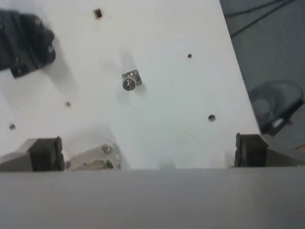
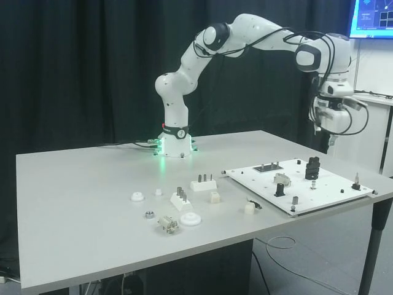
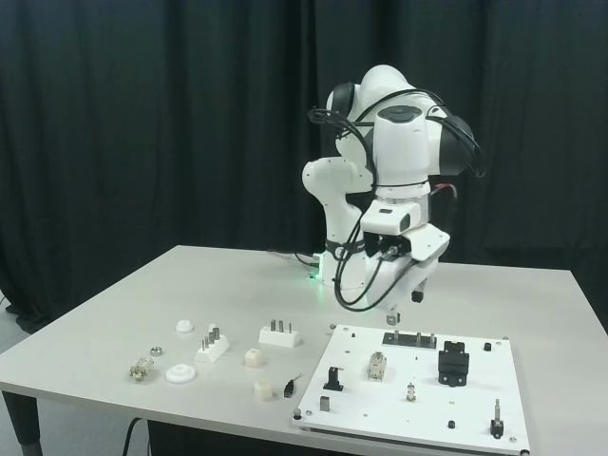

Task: Pick BNC.

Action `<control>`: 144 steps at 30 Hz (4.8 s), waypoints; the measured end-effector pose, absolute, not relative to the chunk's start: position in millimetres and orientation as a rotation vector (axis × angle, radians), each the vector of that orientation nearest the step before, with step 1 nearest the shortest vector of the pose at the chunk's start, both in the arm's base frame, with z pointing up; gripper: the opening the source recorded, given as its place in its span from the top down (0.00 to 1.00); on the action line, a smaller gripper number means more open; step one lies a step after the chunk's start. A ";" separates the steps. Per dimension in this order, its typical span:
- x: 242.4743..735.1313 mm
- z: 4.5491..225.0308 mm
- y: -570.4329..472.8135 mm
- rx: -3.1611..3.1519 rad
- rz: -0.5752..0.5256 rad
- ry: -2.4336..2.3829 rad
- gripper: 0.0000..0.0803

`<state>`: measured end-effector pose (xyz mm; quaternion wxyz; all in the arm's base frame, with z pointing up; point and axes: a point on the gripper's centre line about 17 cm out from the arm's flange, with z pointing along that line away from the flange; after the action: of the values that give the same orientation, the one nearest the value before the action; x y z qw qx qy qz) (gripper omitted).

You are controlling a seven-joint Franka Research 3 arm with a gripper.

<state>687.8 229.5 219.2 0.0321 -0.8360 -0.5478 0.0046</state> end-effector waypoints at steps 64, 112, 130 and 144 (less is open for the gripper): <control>714.0 172.8 236.4 -3.107 -0.032 0.002 0.00; 695.4 128.8 235.6 -2.992 0.006 1.167 0.00; 690.0 114.7 237.5 -2.801 0.043 1.556 0.00; 682.2 93.6 238.1 -2.730 0.103 1.641 0.00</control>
<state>682.2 238.1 93.6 -0.0226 -0.8564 0.5147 0.0324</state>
